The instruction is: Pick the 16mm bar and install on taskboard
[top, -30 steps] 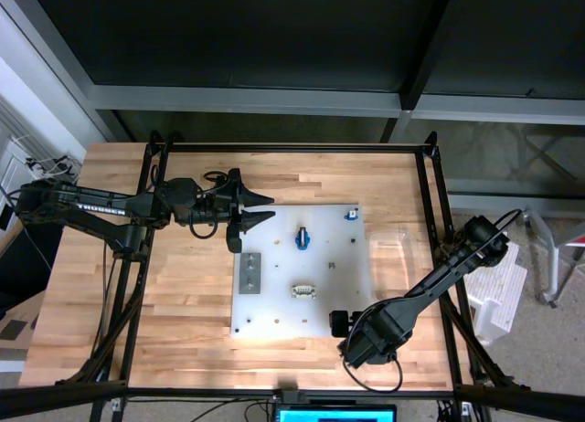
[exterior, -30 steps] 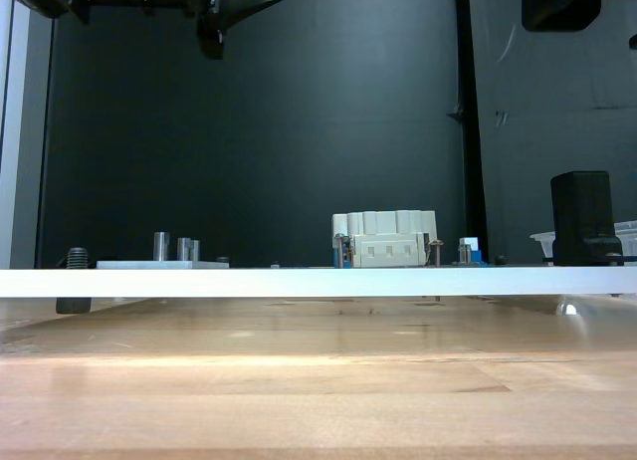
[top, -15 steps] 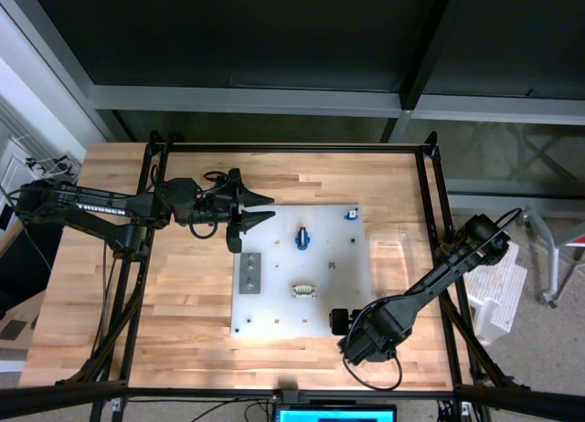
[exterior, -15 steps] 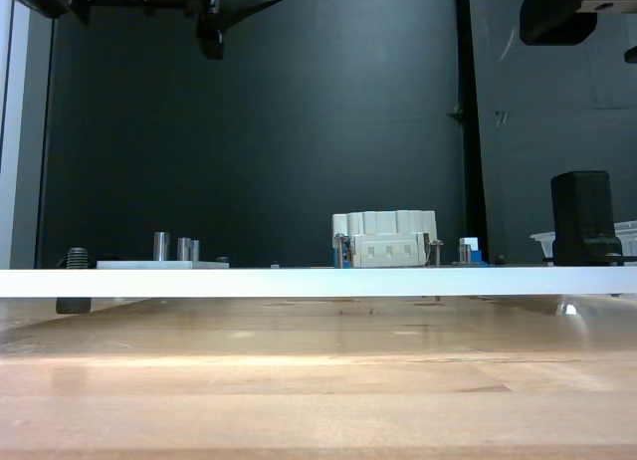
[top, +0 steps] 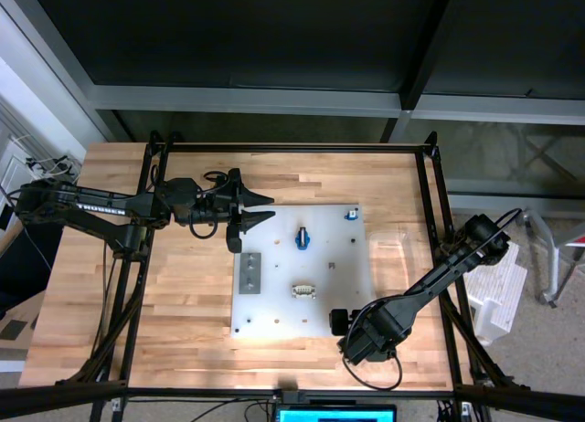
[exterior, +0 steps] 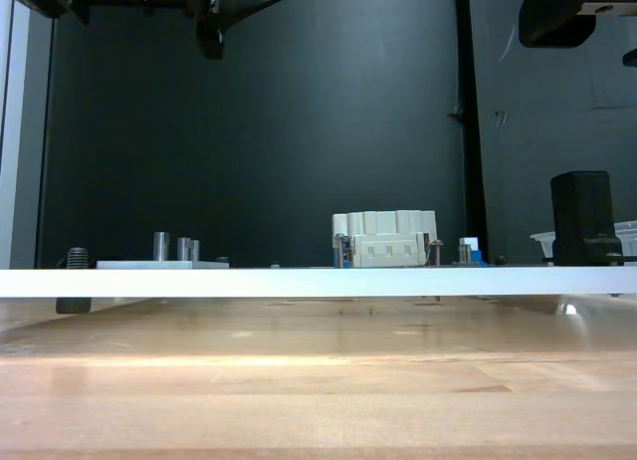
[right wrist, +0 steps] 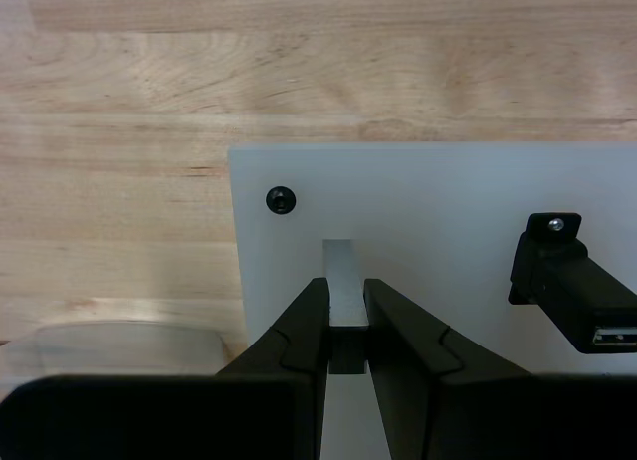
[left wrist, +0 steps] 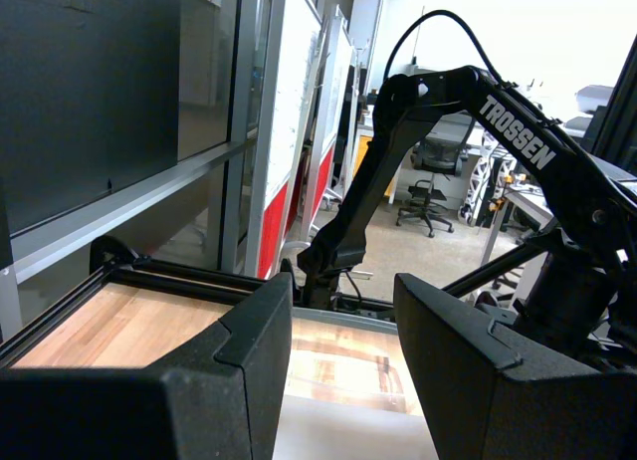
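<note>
The right arm (top: 439, 274) bends down over the task board's (top: 274, 320) near-right corner. The left arm (top: 91, 205) stretches level above its far-left corner. Only the wrist views reveal the pincers: the left gripper (left wrist: 343, 316) gapes empty, and the right gripper (right wrist: 344, 286) clamps the 16mm bar (right wrist: 338, 259).

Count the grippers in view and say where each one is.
2. The left gripper hangs open above the board's far left corner; the right gripper, over its near right corner, is shut on the 16mm bar.

The left arm (top: 91, 205) stretches level from the left edge, its pincer (top: 266, 208) held high, jaws apart. The right arm (top: 439, 276) angles inward toward the near edge, its pincer (right wrist: 344, 293) pointing straight down, clamped on the 16mm bar (right wrist: 338, 266).
</note>
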You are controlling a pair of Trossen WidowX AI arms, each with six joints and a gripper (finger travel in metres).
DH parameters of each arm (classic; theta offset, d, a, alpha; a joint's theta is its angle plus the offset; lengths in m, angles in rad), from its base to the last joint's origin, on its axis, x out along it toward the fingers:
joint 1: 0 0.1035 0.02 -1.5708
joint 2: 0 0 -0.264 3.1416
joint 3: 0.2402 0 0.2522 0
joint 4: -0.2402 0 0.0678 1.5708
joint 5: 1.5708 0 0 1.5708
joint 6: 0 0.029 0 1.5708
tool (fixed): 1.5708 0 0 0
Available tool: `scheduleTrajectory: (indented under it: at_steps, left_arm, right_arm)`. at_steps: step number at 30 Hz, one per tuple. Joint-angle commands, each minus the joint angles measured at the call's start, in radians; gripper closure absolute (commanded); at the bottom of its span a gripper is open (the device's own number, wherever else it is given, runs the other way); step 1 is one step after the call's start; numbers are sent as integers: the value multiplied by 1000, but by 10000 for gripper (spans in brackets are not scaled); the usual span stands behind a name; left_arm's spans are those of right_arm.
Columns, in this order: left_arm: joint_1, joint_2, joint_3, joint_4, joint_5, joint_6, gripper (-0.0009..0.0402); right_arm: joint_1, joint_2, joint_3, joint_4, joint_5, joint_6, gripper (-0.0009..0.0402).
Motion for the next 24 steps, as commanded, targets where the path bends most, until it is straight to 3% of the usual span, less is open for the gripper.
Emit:
scheduleTrajectory:
  at_steps: [1, 24]
  left_arm:
    - [0, 0, 0, 0, 0, 0, 256]
    - [0, 0, 0, 0, 0, 0, 256]
  right_arm:
    - [-1, 0, -1, 0, 0, 1, 393]
    - [-2, 0, -55, 70, -1, -3, 393]
